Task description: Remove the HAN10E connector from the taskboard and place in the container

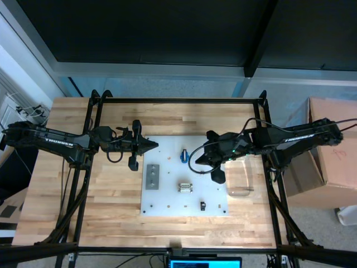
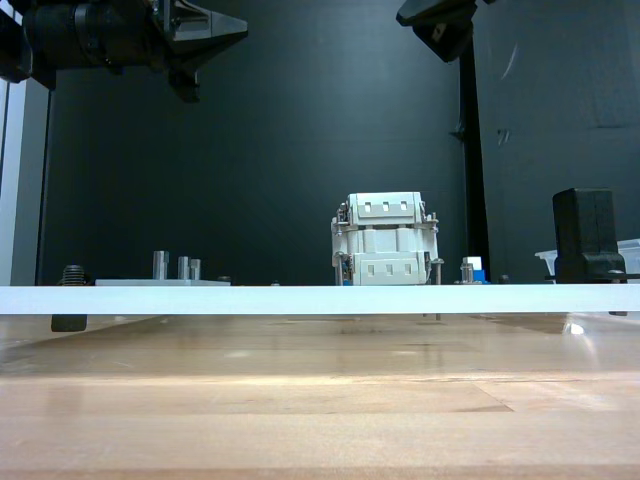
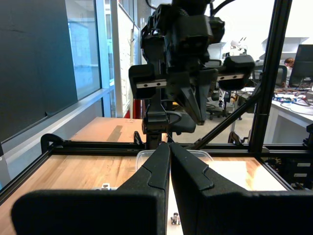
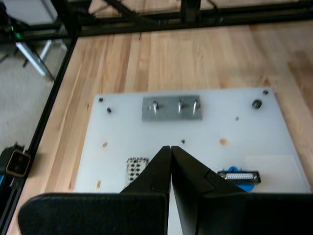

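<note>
**Both arms aloft, connector not yet touched**

We see each pair of fingers pressed tip to tip with nothing between them. The left gripper and the right gripper are both closed on air.

The right gripper hangs high over the far right part of the white board. The left gripper hangs just as high at the board's far left edge.

Below them, the grey connector stands upright in its seat near the middle of the board. It looks fully in, and neither arm is touching it.

The clear container sits on the table just beside the board's right edge. A blue plug lies on the far side of the board, and a grey plate with pins lies to the left of the connector.

We judge the job to be at its opening step, the approach, with the removal not yet begun. The right gripper is the closer of the two to both the connector and the container.

The next move, as we read it, asks that gripper to part its fingers wide enough for the connector's body. It would then come toward the near side, descend squarely over the connector and close on its sides before lifting straight up.
</note>
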You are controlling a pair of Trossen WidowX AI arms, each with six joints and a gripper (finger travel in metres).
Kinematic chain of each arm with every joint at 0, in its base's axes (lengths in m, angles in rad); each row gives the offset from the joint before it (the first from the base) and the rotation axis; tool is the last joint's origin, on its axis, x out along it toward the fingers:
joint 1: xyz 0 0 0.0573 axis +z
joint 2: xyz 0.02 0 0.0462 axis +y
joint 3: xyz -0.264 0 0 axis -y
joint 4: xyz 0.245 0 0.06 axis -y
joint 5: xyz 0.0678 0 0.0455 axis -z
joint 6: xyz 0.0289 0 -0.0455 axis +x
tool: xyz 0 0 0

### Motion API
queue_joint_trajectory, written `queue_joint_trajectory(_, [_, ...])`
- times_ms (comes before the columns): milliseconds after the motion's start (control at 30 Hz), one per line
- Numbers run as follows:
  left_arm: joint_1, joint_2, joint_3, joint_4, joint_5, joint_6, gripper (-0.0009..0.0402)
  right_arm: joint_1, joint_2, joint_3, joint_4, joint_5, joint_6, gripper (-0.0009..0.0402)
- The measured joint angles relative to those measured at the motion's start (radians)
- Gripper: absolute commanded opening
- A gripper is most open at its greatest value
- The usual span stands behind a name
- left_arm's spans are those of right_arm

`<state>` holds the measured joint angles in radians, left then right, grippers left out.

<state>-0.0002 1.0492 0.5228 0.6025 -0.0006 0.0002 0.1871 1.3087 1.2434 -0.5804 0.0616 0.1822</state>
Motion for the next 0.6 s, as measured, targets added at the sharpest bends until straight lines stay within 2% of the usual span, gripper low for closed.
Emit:
queue_joint_trajectory(433, [0.000,0.000,0.000,0.000,0.000,0.000,0.0000,0.054,0.258,0.354,-0.377,-0.002,0.022,0.0002])
queue_joint_trajectory(600, [0.000,0.000,0.000,0.000,0.000,0.000,0.0000,0.081,0.353,0.469,-0.503,-0.002,0.010,0.0042])
